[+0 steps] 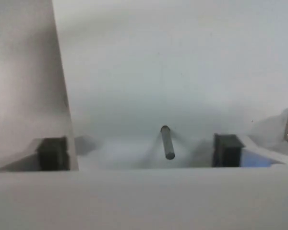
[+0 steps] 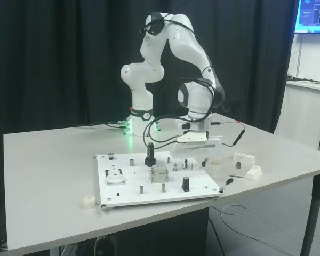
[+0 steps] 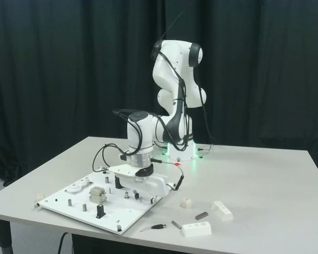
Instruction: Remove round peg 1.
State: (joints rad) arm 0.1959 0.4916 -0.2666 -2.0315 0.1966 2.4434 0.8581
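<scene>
In the wrist view a thin grey round peg (image 1: pixel 167 142) stands upright in the white board (image 1: pixel 182 72). It sits between my two black fingertips (image 1: pixel 53 153), touching neither. My gripper (image 1: pixel 139 151) is open wide and low over the board. The room views show the gripper (image 2: pixel 195 161) (image 3: pixel 127 189) hanging down over the board's (image 2: pixel 149 194) (image 3: pixel 69 209) edge nearest the robot base. I cannot make out the peg itself in the room views.
The board carries several other short pegs, a grey metal block (image 2: pixel 159 174), a black bracket (image 2: pixel 185 184), a white disc (image 2: pixel 114 177) and a black upright part (image 2: pixel 149 154). White blocks (image 2: pixel 244 157) (image 3: pixel 197 229) and a small white cylinder (image 2: pixel 88 201) lie on the grey table.
</scene>
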